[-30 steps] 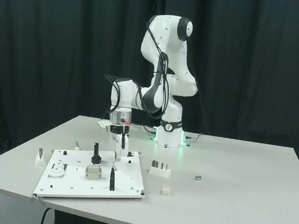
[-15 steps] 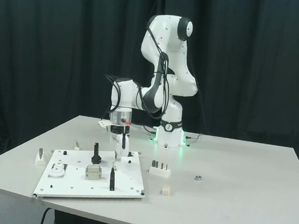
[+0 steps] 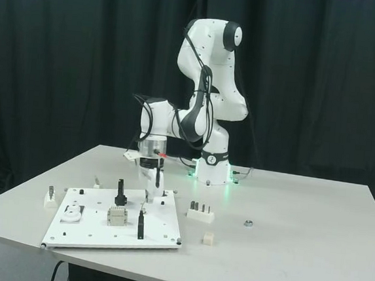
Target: Place BNC.
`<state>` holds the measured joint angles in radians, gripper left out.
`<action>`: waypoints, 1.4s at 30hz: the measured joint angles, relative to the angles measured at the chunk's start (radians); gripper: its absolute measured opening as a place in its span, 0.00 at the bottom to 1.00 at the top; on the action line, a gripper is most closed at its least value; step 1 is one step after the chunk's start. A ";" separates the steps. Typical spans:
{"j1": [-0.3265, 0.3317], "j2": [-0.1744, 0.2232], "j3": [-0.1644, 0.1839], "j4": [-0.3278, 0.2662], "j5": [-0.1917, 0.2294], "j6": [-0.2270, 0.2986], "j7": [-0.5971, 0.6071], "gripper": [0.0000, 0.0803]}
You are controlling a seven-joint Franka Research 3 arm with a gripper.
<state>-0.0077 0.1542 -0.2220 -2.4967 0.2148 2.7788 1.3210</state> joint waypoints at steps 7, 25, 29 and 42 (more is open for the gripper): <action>0.036 0.000 0.011 -0.001 -0.007 -0.021 -0.001 0.15; 0.232 0.000 0.024 -0.006 -0.008 -0.041 -0.027 0.15; 0.270 -0.001 0.025 -0.006 -0.017 -0.039 -0.063 0.15; 0.359 0.000 0.027 -0.007 -0.023 -0.039 -0.184 0.15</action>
<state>0.3517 0.1539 -0.1954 -2.5036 0.1921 2.7399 1.1370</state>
